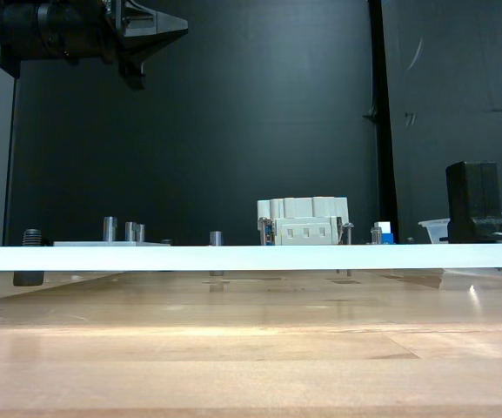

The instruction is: Remove the 16mm bar from the taskboard and place in the container

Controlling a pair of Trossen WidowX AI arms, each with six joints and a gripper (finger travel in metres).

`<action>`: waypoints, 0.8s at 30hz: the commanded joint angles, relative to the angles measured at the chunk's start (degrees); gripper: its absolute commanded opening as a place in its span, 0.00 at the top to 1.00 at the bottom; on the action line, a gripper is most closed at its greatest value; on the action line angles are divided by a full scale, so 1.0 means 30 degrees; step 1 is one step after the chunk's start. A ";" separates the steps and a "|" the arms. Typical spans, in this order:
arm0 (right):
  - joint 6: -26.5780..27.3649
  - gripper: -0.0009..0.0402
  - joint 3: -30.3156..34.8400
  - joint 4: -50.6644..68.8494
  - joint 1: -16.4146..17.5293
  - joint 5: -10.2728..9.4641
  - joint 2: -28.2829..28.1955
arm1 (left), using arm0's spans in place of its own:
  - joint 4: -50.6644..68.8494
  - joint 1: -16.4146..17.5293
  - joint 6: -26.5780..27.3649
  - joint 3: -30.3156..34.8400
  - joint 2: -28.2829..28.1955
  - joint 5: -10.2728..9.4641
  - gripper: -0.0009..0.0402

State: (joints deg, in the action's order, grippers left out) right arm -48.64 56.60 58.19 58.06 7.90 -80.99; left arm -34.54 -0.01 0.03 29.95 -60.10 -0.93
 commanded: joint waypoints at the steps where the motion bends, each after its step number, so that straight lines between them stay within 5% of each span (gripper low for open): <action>1: -0.0146 0.50 0.0000 -0.0117 0.0015 0.0007 -0.0015 | 0.0000 0.0007 0.0000 0.0000 -0.0007 0.0007 0.98; 24: 0.0845 0.50 -0.3716 -0.3446 -0.1137 -0.0525 0.0328 | 0.0000 0.0000 0.0000 0.0000 -0.0007 0.0007 0.98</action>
State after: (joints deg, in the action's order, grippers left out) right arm -46.87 45.93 48.01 55.02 6.37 -80.49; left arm -34.54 -0.01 0.03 29.93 -60.10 -0.91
